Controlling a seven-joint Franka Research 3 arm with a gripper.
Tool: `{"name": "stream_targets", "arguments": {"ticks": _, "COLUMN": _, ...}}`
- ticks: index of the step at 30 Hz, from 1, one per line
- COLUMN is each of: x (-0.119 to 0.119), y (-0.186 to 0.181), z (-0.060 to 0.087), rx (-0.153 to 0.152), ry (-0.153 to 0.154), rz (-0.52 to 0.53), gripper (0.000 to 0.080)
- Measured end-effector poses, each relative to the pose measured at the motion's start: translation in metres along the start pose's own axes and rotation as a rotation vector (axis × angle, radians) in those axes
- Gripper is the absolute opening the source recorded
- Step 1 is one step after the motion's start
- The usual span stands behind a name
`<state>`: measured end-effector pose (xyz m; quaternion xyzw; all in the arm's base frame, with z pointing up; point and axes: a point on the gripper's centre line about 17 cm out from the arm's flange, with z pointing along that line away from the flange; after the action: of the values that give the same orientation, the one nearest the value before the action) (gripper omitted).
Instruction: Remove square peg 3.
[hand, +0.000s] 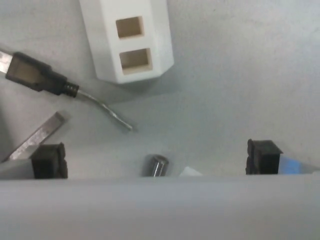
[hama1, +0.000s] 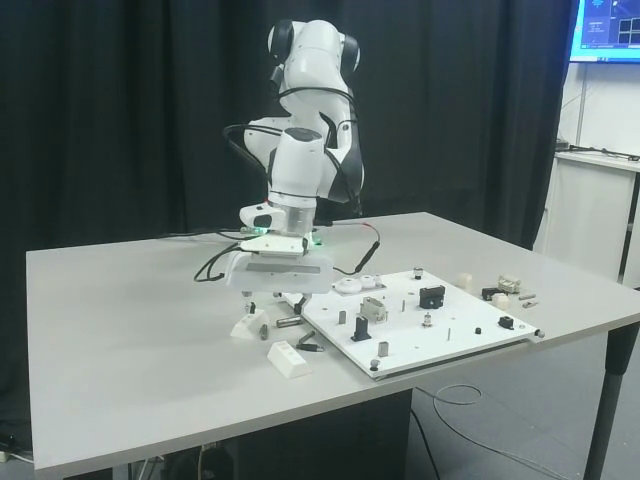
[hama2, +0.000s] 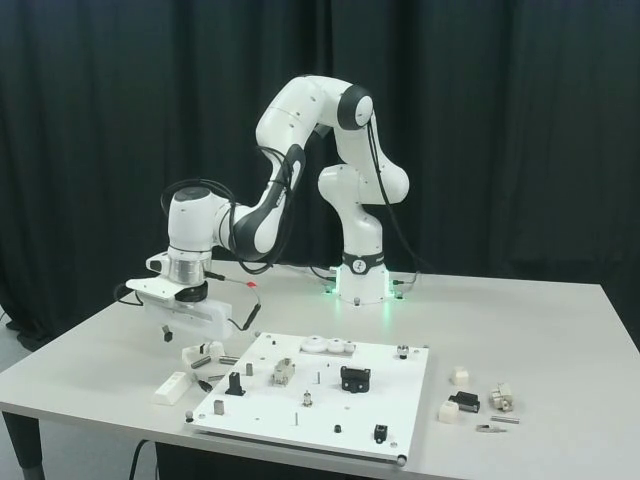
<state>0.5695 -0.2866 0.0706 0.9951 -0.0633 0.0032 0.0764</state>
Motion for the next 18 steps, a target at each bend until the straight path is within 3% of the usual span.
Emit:
{"name": "stream_targets", "arguments": {"ticks": 6, "x": 0.005, "y": -0.004, "z": -0.003, "rx": 0.005, "ry": 0.007, "rz": -0.04, "gripper": 0.08}}
{"name": "stream_targets", "arguments": {"ticks": 18, "x": 0.022, "y": -0.039, "z": -0.023, "rx": 0.073, "ry": 0.015, "rz": -0.048, "gripper": 0.08}}
